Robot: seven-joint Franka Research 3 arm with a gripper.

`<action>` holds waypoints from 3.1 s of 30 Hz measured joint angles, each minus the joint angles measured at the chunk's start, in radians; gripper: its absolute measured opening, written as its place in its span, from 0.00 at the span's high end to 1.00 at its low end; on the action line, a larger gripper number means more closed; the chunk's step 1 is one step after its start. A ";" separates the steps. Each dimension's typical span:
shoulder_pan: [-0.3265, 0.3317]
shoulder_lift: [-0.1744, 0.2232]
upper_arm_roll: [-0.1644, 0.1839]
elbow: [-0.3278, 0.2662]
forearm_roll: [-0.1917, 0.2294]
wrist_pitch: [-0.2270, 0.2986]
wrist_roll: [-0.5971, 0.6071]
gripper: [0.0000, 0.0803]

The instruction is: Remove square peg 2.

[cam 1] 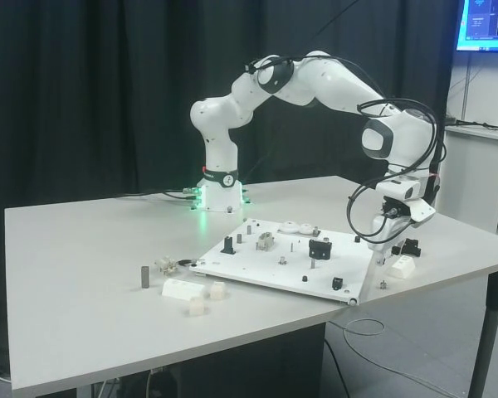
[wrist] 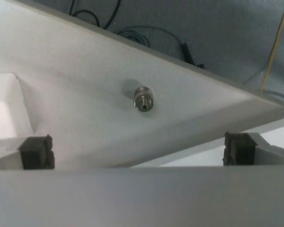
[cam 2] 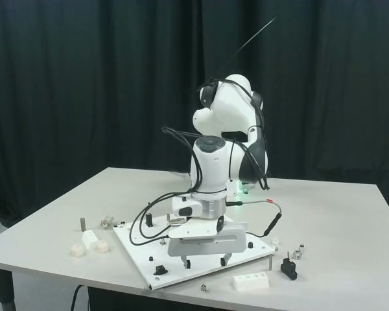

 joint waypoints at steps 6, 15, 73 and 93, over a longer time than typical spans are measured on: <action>0.000 0.000 0.000 0.000 0.000 0.000 0.000 0.00; 0.000 0.000 0.000 0.000 0.000 0.000 0.000 0.00; -0.071 -0.093 -0.009 -0.086 -0.133 -0.123 0.190 0.00; -0.171 -0.285 0.087 -0.428 -0.181 0.120 0.648 0.00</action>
